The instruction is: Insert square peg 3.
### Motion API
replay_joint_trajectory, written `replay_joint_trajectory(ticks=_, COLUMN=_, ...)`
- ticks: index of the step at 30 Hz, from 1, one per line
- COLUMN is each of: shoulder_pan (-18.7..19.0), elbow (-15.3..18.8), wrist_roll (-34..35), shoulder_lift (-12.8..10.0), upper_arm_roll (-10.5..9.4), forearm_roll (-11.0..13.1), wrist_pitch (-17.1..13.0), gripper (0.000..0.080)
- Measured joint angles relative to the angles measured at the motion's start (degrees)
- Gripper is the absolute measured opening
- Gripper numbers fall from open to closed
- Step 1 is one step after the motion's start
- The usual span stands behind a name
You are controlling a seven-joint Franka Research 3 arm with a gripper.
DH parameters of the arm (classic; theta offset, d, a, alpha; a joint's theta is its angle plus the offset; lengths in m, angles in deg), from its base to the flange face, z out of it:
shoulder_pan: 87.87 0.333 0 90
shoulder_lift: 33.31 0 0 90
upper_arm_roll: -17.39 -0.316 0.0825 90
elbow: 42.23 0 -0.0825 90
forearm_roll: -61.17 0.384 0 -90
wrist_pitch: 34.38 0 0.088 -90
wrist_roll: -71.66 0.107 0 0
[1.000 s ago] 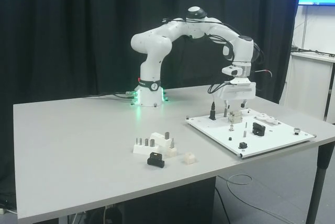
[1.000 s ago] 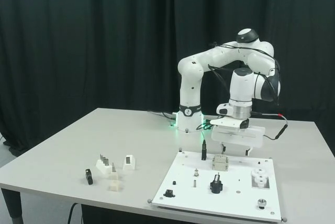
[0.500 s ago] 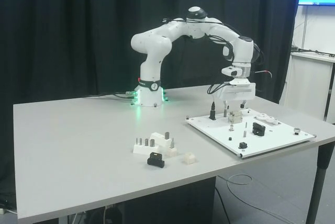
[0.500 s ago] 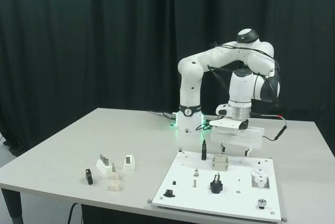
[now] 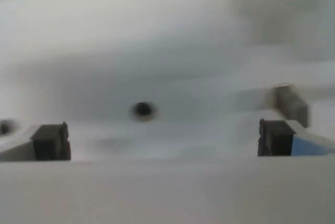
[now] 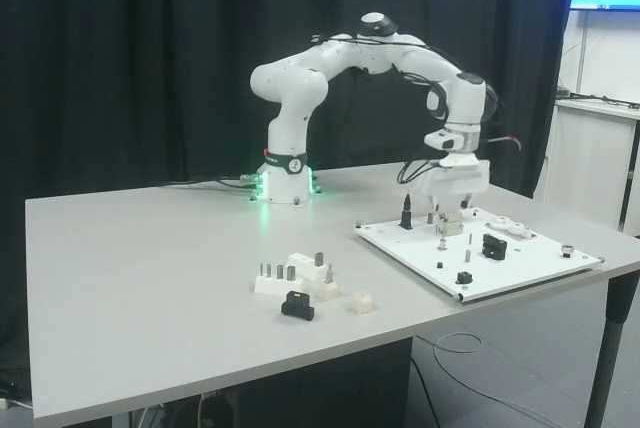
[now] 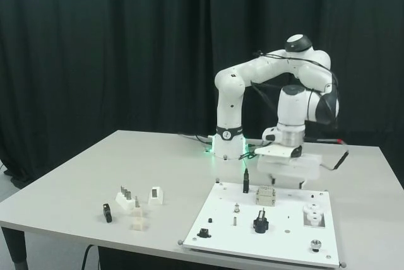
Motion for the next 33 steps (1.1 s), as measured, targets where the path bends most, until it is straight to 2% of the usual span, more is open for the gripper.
replay_joint_trajectory(ticks=3, shoulder_pan=0.36, elbow=-2.23, wrist_roll=1.97, shoulder_lift=0.39, upper_arm_roll=3.39, forearm_roll=-0.88, wrist_pitch=3.47, gripper=0.0800)
replay_joint_trajectory(ticks=8, shoulder_pan=0.59, elbow=-6.79, wrist_roll=5.96, shoulder_lift=0.41, upper_arm_roll=9.38, forearm_roll=-5.28, wrist_pitch=11.17, gripper=0.0800)
replay_joint_trajectory(ticks=13, shoulder_pan=0.31, elbow=-10.96, wrist_roll=8.71, shoulder_lift=0.40, upper_arm_roll=12.94, forearm_roll=-8.65, wrist_pitch=16.33, gripper=0.0800)
replay_joint_trajectory(ticks=17, shoulder_pan=0.04, elbow=-13.22, wrist_roll=10.25, shoulder_lift=0.40, upper_arm_roll=14.11, forearm_roll=-10.39, wrist_pitch=18.32, gripper=0.0800)
replay_joint_trajectory(ticks=22, shoulder_pan=-0.35, elbow=-14.94, wrist_roll=11.45, shoulder_lift=0.39, upper_arm_roll=14.49, forearm_roll=-12.07, wrist_pitch=19.53, gripper=0.0800)
replay_joint_trajectory(ticks=33, shoulder_pan=-1.00, elbow=-15.40, wrist_roll=12.36, shoulder_lift=0.25, upper_arm_roll=14.31, forearm_roll=-14.21, wrist_pitch=19.66, gripper=0.0800)
